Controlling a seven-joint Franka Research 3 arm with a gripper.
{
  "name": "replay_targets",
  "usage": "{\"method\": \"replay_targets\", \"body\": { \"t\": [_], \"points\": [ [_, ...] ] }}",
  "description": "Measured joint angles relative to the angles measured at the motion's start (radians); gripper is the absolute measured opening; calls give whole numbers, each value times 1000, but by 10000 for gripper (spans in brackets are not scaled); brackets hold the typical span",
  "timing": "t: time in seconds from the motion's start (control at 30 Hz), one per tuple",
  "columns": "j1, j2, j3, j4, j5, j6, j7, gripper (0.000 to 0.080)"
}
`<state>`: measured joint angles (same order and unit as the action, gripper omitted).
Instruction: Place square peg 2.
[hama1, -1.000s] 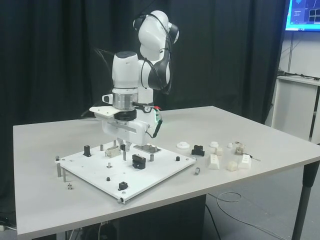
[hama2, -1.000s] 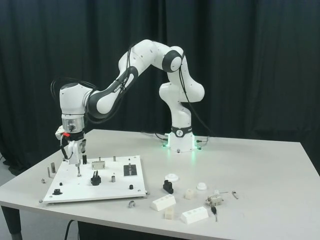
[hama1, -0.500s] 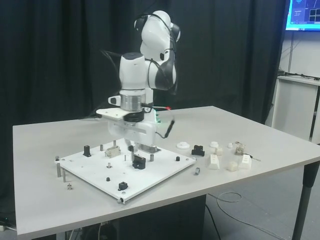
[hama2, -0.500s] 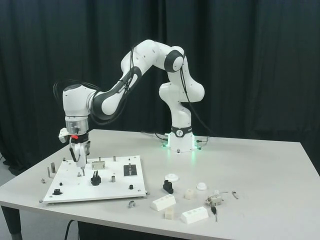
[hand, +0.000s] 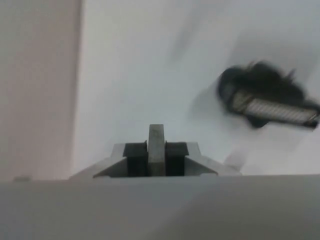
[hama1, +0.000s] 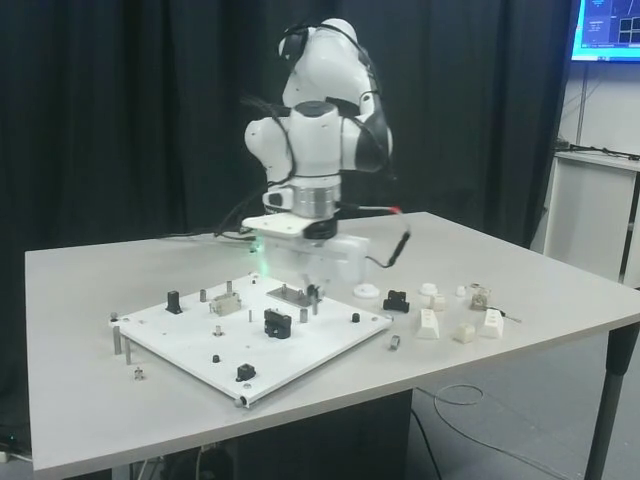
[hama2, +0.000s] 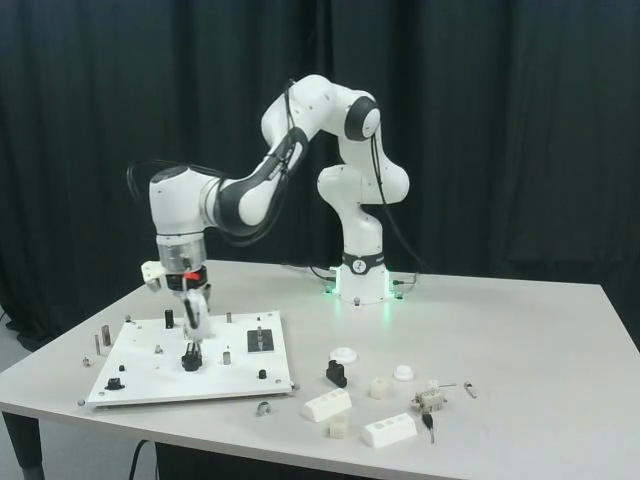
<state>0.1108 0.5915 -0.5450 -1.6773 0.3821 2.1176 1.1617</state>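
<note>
My gripper (hama1: 313, 291) hangs low over the white board (hama1: 330, 335), near the board's far right part. It is shut on a thin grey square peg (hama1: 315, 304) that points down. In the wrist view the peg (hand: 156, 142) stands upright between the two black pads (hand: 134, 159) of the gripper (hand: 156, 161). White board surface lies below it. A black part with a grey strip (hand: 267, 104) lies off to one side. In the second room view the gripper (hama2: 194, 322) is just above a black fixture (hama2: 190, 359) on the board (hama2: 140, 385).
Several small pegs and black fixtures (hama1: 277, 323) stand on the board. A grey block (hama1: 225, 300) sits at its back. Loose white blocks (hama1: 428, 323) and a black piece (hama1: 396, 299) lie on the table to the right. Thin posts (hama1: 117, 340) stand by the board's left corner.
The arm has swung to the right across the board, from its back left part to its right part, with the peg still held in the gripper.
</note>
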Motion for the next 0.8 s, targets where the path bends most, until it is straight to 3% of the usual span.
{"method": "replay_targets", "body": {
  "t": [0.53, 0.8],
  "points": [
    [167, -41, 1, -12, -17, -100, 116, 71],
    [270, -63, 5, -40, -36, -109, 216, 71]
  ]
}}
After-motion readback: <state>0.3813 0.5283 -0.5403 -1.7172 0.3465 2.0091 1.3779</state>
